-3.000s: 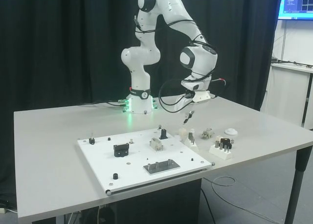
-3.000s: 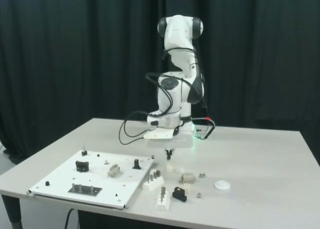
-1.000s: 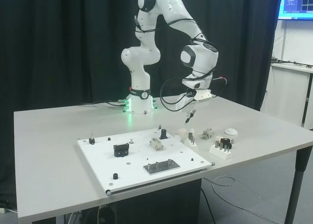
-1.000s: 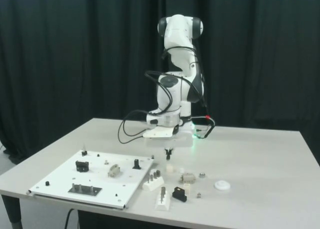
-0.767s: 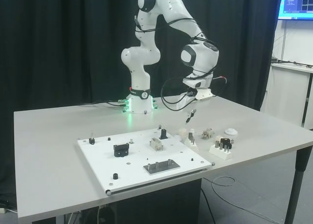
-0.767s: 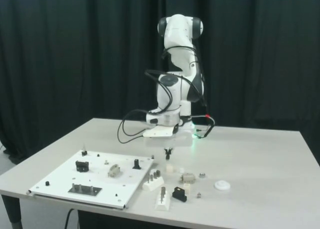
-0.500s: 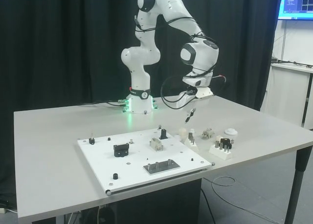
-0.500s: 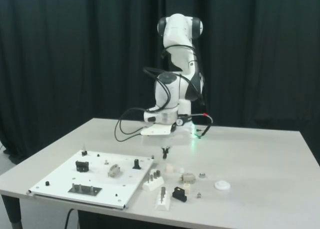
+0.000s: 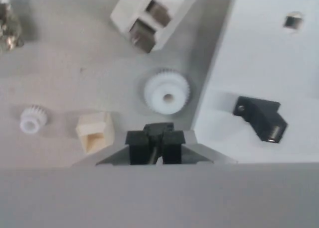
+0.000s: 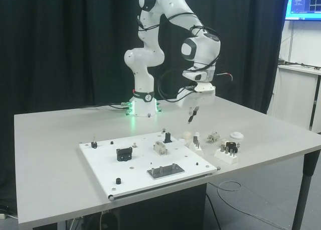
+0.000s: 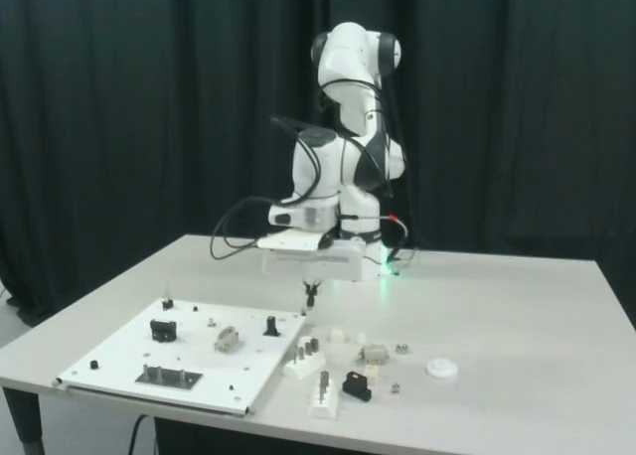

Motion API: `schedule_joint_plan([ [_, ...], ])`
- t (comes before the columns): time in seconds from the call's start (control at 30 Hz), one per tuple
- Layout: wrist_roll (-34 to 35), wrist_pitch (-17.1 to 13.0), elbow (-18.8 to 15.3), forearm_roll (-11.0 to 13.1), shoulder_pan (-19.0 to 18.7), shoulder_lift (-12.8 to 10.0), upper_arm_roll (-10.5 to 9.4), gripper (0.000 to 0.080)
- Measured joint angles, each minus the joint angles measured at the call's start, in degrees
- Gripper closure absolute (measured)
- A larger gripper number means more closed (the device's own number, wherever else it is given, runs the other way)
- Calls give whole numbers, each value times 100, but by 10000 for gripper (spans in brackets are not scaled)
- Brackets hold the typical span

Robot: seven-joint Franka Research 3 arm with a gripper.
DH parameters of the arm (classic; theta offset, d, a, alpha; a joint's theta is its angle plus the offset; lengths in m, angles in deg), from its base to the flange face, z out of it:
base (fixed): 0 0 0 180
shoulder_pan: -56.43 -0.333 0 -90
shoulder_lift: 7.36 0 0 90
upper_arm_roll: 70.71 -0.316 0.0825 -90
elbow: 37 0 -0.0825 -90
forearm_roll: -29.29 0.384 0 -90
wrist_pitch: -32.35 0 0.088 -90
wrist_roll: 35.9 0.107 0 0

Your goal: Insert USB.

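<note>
My gripper (image 10: 190, 118) hangs above the table, just off the far right corner of the white board (image 10: 100, 159). In the second room view the gripper (image 11: 311, 298) is above the board's (image 11: 119, 371) corner. Its black fingers (image 9: 137, 141) are shut on a thin plug, which I take for the USB plug (image 9: 157, 151). Below them lie a white gear (image 9: 167, 92) and the board's edge (image 9: 269, 63). A small grey metal socket block (image 10: 160, 147) sits on the board, and a black upright part (image 9: 260, 117) stands near it.
Beside the board lie a pale hollow block (image 9: 94, 132), a small white gear (image 9: 33, 118), white stands with metal pegs (image 10: 226, 152) and a white disc (image 10: 236, 135). On the board are a black block (image 10: 124, 153) and a grey plate with pegs (image 10: 165, 170).
The arm has swung from above the loose parts toward the board's far corner, and the wrist has risen a little. The fingers have stayed shut on the plug.
</note>
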Motion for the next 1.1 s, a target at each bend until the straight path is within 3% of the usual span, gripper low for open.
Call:
schedule_joint_plan([
  [0.5,1488,-99,182,-94,0,107,216,753],
  [1.1,2062,-166,325,-227,3,107,474,753],
])
